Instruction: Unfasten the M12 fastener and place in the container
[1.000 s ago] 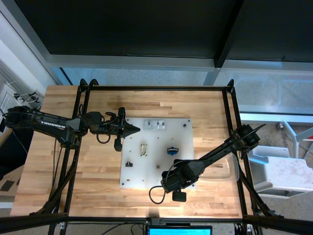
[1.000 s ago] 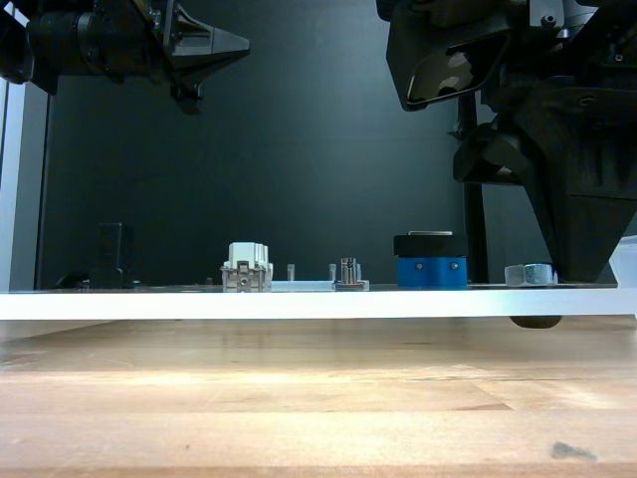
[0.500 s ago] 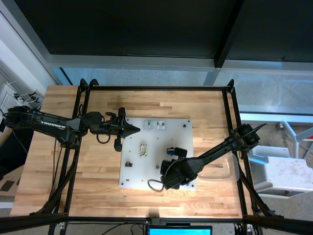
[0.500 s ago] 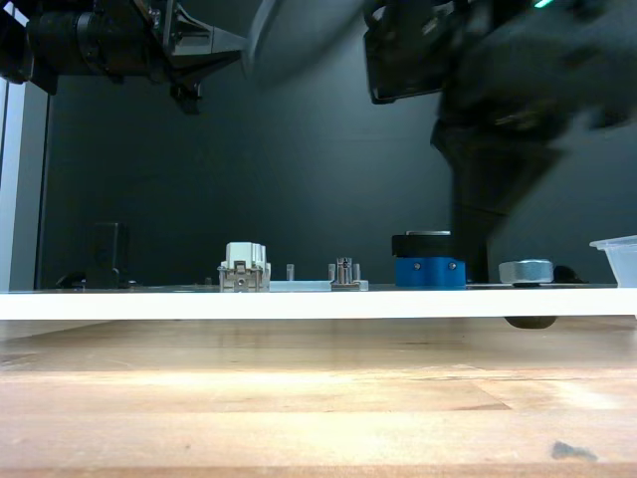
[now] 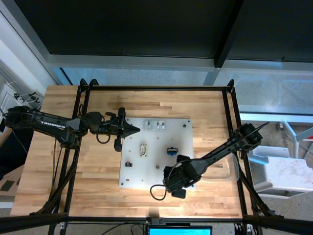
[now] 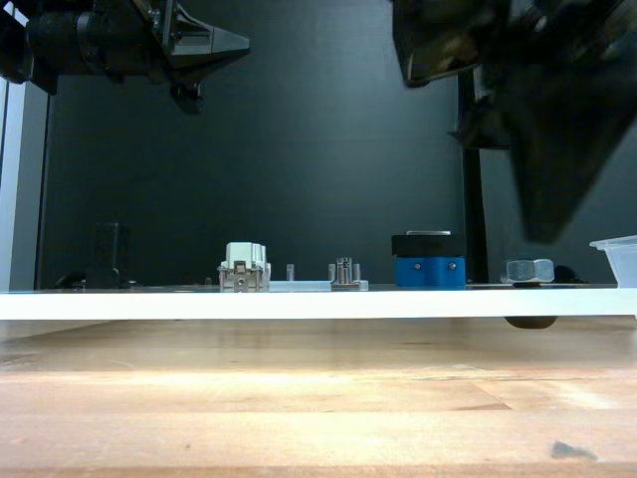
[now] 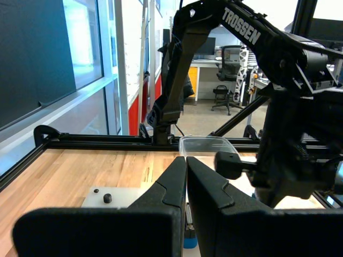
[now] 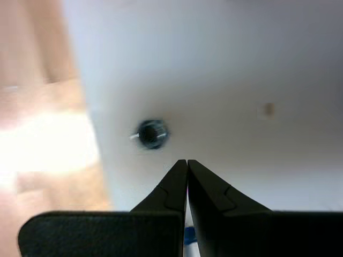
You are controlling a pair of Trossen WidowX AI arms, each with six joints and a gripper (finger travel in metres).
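Nut (image 6: 529,270), silver, under right claw (image 8: 186,160); left claw (image 6: 244,42) aloft.

- Right gripper (image 6: 542,231): above the near right corner of the white board (image 5: 156,147). Low view: a blurred dark wedge, its body cut by the top edge.
- M12 nut (image 6: 529,270): whether it is on its stud, cannot tell. High view: hidden under the right arm.
- Container (image 6: 617,261): cut by the low view's right edge. High view: partly covered by the arm.
- Left gripper (image 6: 245,42): above the board's far left edge. Its arm is cut by the top and left edges.
- Blue block (image 7: 188,241): mostly hidden behind the left gripper's fingers.
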